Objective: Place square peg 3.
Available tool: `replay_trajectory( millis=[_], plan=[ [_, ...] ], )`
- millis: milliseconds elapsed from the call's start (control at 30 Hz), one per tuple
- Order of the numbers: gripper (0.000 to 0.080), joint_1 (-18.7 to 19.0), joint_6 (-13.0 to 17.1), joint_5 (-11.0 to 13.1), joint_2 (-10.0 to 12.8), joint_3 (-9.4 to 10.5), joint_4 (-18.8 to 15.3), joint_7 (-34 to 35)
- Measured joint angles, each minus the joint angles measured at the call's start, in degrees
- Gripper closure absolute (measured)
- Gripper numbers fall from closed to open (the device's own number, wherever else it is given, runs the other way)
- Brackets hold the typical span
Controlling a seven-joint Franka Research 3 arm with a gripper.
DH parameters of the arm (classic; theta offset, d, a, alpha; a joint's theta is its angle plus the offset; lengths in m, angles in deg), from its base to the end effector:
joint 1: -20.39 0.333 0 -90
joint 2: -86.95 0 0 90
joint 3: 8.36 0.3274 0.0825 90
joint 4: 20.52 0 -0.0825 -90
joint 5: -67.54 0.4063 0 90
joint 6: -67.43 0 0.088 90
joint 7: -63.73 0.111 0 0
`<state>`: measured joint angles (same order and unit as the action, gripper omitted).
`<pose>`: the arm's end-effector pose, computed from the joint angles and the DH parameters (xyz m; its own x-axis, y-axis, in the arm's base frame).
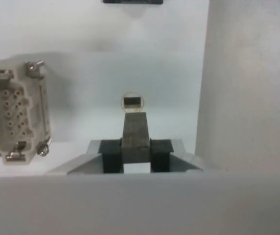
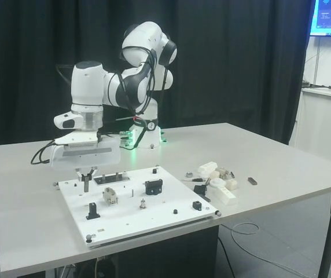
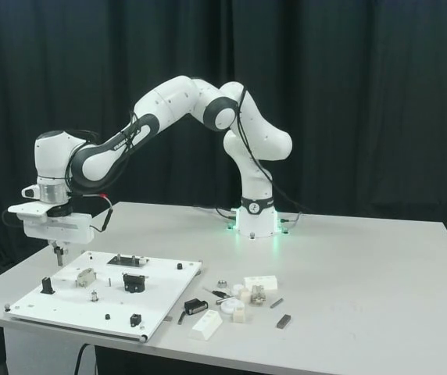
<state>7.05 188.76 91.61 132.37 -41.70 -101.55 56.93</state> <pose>0.5927 -0.4675 0.2776 0.7250 -0.6874 0.0429 -0.6887 -0.7238 0.0422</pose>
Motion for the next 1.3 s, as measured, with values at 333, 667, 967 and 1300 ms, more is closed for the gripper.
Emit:
replay_trajectory(
  millis=[333, 667, 967, 1300],
  plan=[
    [0.0689, 0.19, 0.02, -0.02, -0.13, -0.58, 0.0, 0.16],
    [0.0689, 0.19, 0.52, -0.02, -0.12, -0.73, 0.0, 0.6],
    [0.0689, 0.19, 0.79, -0.02, -0.12, -0.73, 0.0, 0.79],
    [0.0689, 0.19, 0.96, -0.02, -0.12, -0.73, 0.0, 0.85]
  ],
)
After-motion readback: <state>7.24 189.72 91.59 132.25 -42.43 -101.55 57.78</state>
